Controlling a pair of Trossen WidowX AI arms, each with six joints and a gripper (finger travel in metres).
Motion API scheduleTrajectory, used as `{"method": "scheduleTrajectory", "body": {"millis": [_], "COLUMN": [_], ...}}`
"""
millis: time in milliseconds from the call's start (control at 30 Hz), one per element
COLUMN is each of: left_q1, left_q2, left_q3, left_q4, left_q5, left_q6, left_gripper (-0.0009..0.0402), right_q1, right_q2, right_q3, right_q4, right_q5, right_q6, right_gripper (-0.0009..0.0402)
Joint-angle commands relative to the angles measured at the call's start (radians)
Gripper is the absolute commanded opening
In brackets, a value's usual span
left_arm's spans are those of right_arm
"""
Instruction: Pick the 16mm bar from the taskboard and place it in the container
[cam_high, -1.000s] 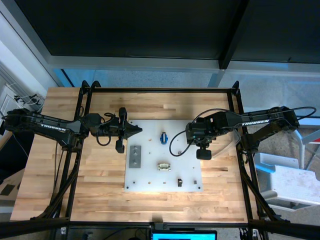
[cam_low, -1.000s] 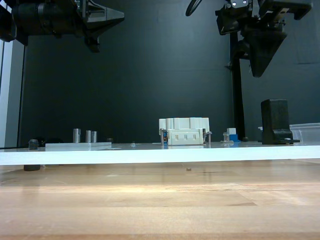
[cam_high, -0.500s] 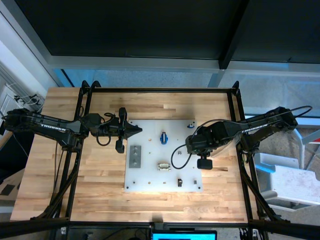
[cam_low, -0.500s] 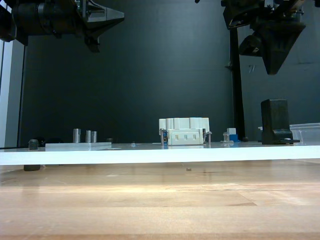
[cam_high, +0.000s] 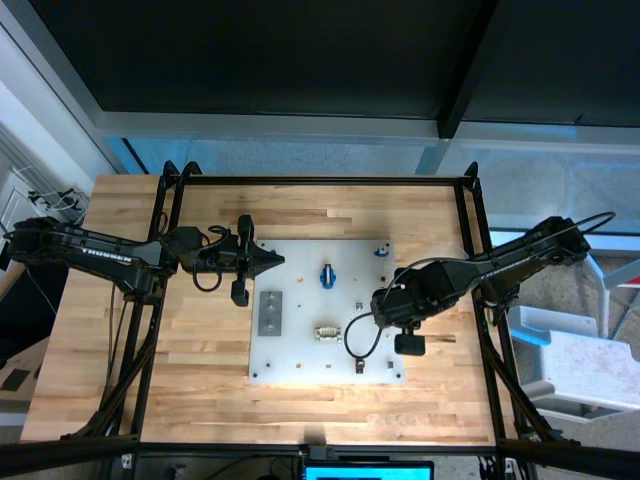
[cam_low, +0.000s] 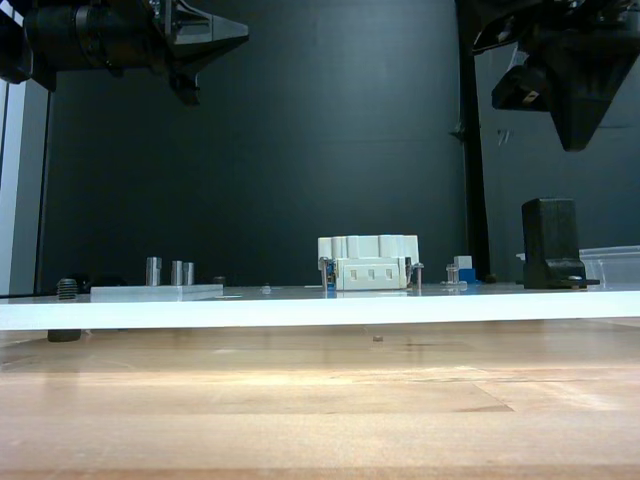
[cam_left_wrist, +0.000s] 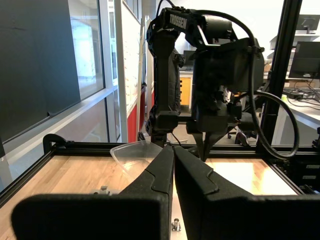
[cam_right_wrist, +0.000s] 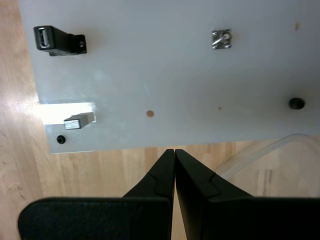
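**A:** Where is the right end effector (cam_right_wrist: 174, 150)?

**B:** It hangs well above the right side of the taskboard (cam_high: 300, 350). Its own camera puts the tips over the edge where the white plate meets the wooden tabletop (cam_high: 200, 380). The 2 fingers are pressed together and grip nothing.

**A:** And the 16mm bar (cam_right_wrist: 79, 121)?

**B:** I take it to be the small grey peg lying on the taskboard close to a corner. It sits in a bright patch of the plate, just beside the corner screw (cam_right_wrist: 61, 139). It is apart from the fingers. The black blocky piece (cam_right_wrist: 60, 40) stands farther in from the same corner.

**A:** The container (cam_low: 612, 264)?

**B:** It is on the tabletop just off the board's right edge. In the low view it shows to the right of the black piece. A curve of its clear rim also appears in the right wrist view, near the closed fingers.

**A:** What about the left end effector (cam_left_wrist: 173, 147)?

**B:** It is held high by the board's far left corner, pointing level across the table. The fingers are closed against each other and hold nothing. Its camera looks straight at the right arm (cam_left_wrist: 220, 65), with the container in between.

**A:** Anything else on the plate?

**B:** The grey metal block (cam_high: 271, 312) is on the left, with 3 short pegs (cam_low: 177, 272) standing up from it. The blue knob (cam_high: 327, 275) is toward the far middle. The white connector (cam_high: 327, 333) is near the centre.
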Motion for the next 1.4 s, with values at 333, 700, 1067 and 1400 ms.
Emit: {"method": "scheduleTrajectory", "body": {"millis": [333, 700, 1067, 1400], "left_q1": [0.0, 0.0, 0.0, 0.0], "left_q2": [0.0, 0.0, 0.0, 0.0], "left_q3": [0.0, 0.0, 0.0, 0.0], "left_q4": [0.0, 0.0, 0.0, 0.0], "left_q5": [0.0, 0.0, 0.0, 0.0], "left_q6": [0.0, 0.0, 0.0, 0.0], "left_gripper": [0.0, 0.0, 0.0, 0.0], "right_q1": [0.093, 0.157, 0.213, 0.223], "right_q2": [0.053, 0.132, 0.164, 0.164], "right_q3": [0.026, 0.126, 0.138, 0.119], "right_q4": [0.026, 0.013, 0.009, 0.024], "right_q5": [0.0, -0.022, -0.02, 0.009], "right_q6": [0.082, 0.143, 0.198, 0.217], "right_gripper": [0.0, 0.0, 0.0005, 0.0125]}}
